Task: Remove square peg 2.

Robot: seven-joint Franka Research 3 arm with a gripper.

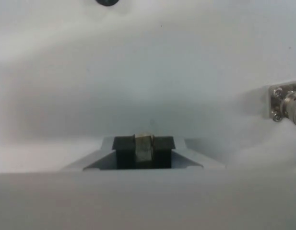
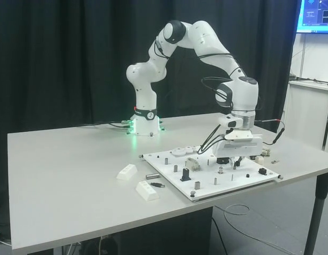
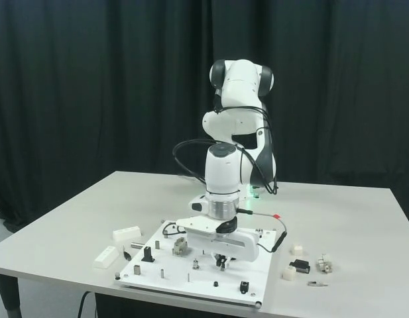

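Note:
In the wrist view my gripper (image 1: 144,152) is shut on a small grey square peg (image 1: 144,149), which stands between the two black pads (image 1: 124,152). Past the peg lies the white surface of the assembly board (image 1: 148,81). From the first room view the gripper (image 2: 235,159) hangs low over the right part of the white board (image 2: 169,159). The second room view places the gripper (image 3: 221,262) just above the board's (image 3: 191,281) middle. In both room views the hand hides the peg, and I cannot tell whether its lower end still sits in the board.
A metal connector fixture (image 1: 286,104) is mounted on the board near the gripper. Short pegs and a black bracket (image 2: 185,174) stand on the board. Two white blocks (image 2: 126,171) (image 2: 146,190) lie on the grey table beside it. Small loose parts (image 3: 297,268) lie off the board's other side.

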